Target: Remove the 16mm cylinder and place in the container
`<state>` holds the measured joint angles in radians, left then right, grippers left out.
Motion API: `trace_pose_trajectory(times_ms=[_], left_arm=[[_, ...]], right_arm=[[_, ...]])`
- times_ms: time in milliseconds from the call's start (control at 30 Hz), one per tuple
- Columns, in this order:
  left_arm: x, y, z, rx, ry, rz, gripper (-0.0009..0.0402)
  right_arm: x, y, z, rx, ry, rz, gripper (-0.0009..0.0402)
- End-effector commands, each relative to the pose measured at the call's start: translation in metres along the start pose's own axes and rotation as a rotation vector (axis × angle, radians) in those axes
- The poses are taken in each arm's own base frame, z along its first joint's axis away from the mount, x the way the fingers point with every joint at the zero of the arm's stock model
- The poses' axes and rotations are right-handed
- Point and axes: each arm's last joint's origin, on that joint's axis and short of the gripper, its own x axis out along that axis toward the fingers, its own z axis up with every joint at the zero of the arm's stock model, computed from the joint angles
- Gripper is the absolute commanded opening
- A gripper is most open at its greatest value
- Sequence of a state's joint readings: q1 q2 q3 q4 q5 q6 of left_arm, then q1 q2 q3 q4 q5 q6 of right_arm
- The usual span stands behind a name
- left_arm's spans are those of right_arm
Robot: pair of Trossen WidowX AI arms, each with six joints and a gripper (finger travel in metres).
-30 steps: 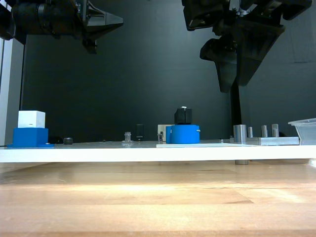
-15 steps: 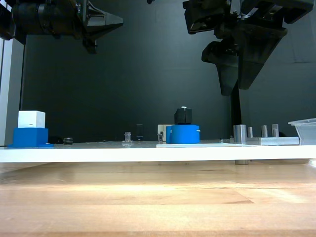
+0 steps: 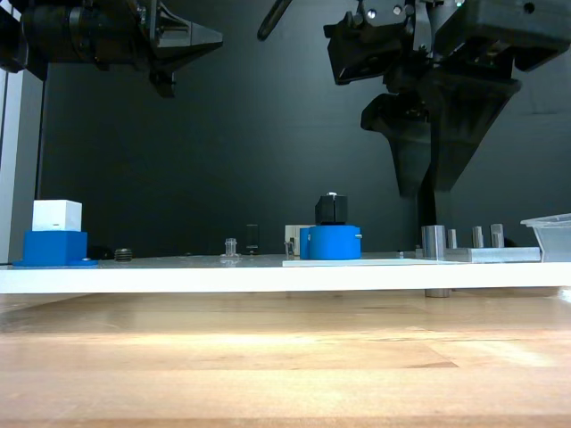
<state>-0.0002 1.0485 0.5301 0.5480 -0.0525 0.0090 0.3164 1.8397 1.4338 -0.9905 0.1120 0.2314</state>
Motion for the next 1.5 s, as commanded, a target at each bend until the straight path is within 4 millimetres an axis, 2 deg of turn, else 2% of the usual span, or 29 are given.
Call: trace_pose_trajectory(times_ms=[33,433,633,1000,1200,1500], left_arm=[[0.000,0.000,0.000,0.000,0.000,0.000,0.0000],[0.000,0.000,0.000,0.000,0.000,0.000,0.0000],[0.000,0.000,0.000,0.000,0.000,0.000,0.0000],[0.000,0.000,0.000,0.000,0.000,0.000,0.0000],[0.000,0.000,0.000,0.000,0.000,0.000,0.0000],[0.000,0.000,0.000,0.000,0.000,0.000,0.0000]], right_arm=[[0.003,0.001,0.002,0.000,-0.007,0.004,0.0237],[0.019,0.007,0.003,0.016,0.035,0.027,0.0157],[0.025,0.008,0.005,0.013,0.041,0.027,0.0101],[0.025,0.009,0.004,0.012,0.039,0.028,-0.0002],[0.025,0.010,0.004,0.011,0.039,0.028,0.0010],[0.025,0.011,0.004,0.008,0.039,0.029,0.0002]])
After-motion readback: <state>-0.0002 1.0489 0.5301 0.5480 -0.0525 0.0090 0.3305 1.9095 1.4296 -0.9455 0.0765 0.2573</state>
